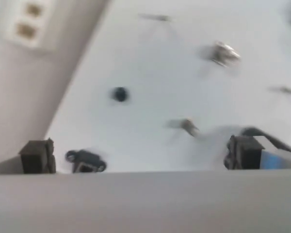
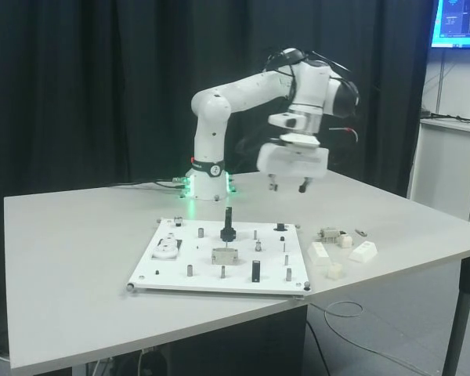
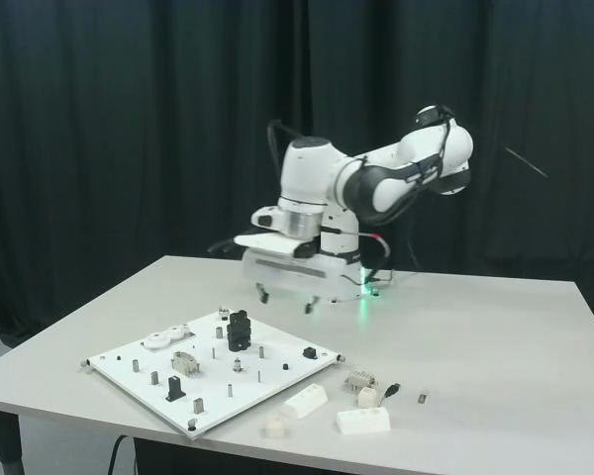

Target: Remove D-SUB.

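Grey table (image 2: 78,258), bearing white board (image 2: 219,270) studded with small fittings. White arm (image 2: 243,86) raised high, with gripper (image 2: 287,187) hanging well above board's far edge, fingers (image 1: 37,156) spread wide and holding nothing. Probably the D-SUB (image 1: 86,161): small black flanged piece seated on board near edge facing arm's base, well apart from gripper; hard to confirm. For clean removal: centre over connector first, turn wrist to set the 2 pads against its long sides, descend straight, close firmly, then pull vertically without rocking, to avoid lifting board or binding pins.
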`<control>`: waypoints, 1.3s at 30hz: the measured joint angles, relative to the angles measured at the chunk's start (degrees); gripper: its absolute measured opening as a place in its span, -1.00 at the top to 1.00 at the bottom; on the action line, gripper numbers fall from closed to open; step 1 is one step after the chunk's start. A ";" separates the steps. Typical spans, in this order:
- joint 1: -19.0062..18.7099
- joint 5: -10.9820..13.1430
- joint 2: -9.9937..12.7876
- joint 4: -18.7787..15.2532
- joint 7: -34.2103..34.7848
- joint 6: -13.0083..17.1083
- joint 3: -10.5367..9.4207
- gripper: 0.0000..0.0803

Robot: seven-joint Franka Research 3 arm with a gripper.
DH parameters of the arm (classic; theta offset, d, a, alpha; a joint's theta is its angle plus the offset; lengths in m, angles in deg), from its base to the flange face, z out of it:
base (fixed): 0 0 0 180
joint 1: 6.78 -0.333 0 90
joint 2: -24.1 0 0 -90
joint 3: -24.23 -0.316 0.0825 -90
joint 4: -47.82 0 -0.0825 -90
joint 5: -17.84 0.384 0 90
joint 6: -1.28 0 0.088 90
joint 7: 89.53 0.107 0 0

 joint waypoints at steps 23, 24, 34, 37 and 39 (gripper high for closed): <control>4.82 7.17 0.01 -10.09 12.44 0.69 2.95 -0.99; 4.82 7.54 0.01 -10.62 12.08 0.69 3.02 -0.99; 4.77 11.73 0.19 -15.54 7.42 0.67 3.01 -0.99; 4.76 13.00 0.34 -16.76 6.74 0.67 2.80 -0.99; 4.76 13.73 0.49 -17.48 6.44 0.67 2.56 -0.99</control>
